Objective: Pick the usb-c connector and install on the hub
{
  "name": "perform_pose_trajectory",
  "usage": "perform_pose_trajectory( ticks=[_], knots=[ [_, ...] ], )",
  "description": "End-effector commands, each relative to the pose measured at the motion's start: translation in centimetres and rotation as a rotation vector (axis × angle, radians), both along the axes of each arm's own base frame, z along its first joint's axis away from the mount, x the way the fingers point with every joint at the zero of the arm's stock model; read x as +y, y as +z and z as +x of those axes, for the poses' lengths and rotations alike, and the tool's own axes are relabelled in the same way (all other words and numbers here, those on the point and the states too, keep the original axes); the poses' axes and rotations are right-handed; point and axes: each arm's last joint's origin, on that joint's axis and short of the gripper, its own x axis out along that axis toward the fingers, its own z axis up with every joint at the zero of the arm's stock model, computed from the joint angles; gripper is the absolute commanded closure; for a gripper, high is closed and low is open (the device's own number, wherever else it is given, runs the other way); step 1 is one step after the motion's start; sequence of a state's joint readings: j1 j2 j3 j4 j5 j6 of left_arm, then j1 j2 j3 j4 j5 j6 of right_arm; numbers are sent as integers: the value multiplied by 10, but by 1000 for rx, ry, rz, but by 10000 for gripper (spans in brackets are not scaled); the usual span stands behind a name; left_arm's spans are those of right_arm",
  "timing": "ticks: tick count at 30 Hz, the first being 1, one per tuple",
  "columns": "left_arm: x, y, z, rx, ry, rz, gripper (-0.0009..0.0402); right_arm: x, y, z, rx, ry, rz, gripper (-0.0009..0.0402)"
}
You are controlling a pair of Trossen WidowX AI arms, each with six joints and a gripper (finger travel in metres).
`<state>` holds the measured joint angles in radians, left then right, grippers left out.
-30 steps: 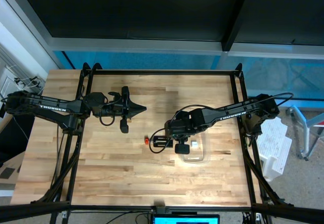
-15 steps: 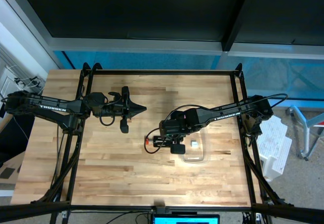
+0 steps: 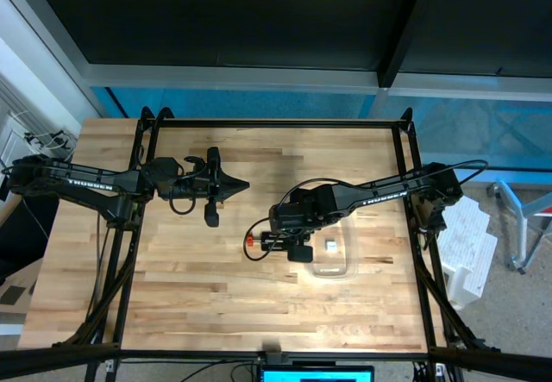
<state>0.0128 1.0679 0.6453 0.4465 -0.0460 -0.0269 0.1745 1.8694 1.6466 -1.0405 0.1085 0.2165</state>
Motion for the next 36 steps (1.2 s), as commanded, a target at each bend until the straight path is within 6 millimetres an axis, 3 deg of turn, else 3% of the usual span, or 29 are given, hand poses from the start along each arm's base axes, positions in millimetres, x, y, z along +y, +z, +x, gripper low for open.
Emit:
perform_pose_trajectory(
  ticks=[1, 15, 36],
  knots=[
    [0, 0, 0, 1, 0, 0, 393, -1, -4, 2, 8, -13, 6, 391],
    [0, 0, 0, 1, 0, 0, 393, -1, -20, 10, 49, -26, 4, 391],
    [0, 0, 0, 1, 0, 0, 393, -1, -21, 9, 52, -41, 6, 391]
  ],
)
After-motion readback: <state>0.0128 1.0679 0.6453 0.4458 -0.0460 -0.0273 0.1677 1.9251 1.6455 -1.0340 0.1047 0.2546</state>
